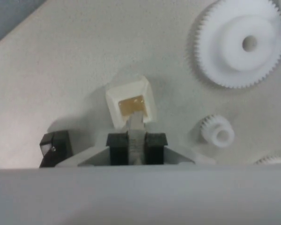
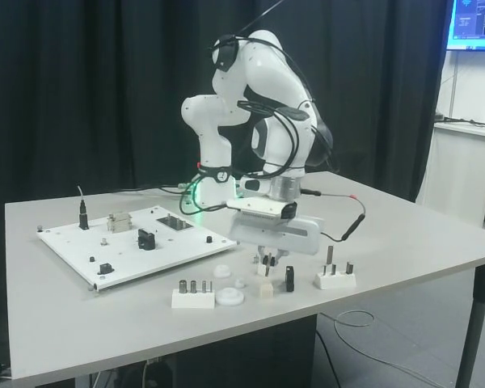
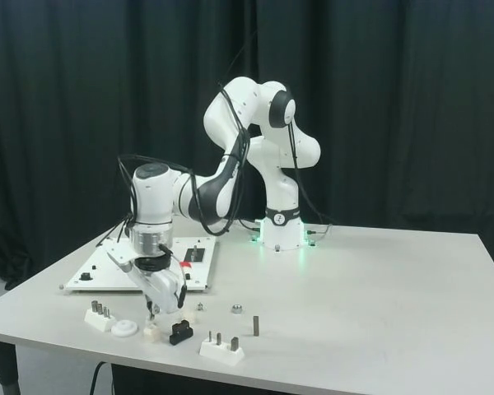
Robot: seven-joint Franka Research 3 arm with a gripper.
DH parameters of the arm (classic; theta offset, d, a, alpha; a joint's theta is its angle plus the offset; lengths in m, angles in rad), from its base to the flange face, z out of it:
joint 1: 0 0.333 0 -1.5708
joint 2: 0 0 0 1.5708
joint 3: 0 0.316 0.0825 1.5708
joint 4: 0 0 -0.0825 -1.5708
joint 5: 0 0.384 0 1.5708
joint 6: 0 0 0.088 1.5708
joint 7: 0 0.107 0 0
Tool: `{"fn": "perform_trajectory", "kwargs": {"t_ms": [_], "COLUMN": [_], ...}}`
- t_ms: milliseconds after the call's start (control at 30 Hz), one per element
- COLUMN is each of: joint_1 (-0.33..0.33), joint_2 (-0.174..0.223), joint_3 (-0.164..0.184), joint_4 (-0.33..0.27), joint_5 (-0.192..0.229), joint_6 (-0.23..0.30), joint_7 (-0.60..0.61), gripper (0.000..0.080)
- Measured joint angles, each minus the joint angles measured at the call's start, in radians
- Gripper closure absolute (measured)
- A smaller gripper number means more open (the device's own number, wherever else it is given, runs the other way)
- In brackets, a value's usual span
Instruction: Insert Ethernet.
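Now my pincer point(image 1: 136, 123) is clamped on the Ethernet plug point(image 1: 136, 136). Its tip sits in the white socket block point(image 1: 131, 101) on the tabletop point(image 1: 75, 70).

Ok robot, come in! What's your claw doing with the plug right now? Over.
Gripper low over table, shut on Ethernet plug. Plug sits in its white holder. Black part beside it, white gears nearby, none blocking.
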Motion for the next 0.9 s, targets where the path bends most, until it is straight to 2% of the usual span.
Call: {"fn": "perform_trajectory", "kwargs": {"t_ms": [200,900], "joint_1": [0.000,-0.004], "joint_2": [0.000,0.000], "joint_3": [-0.002,-0.004], "joint_4": [0.018,0.022], "joint_5": [-0.001,-0.001], "joint_6": [-0.027,-0.029], "joint_7": [0.000,0.005], "gripper": [0.0731,0.0731]}}
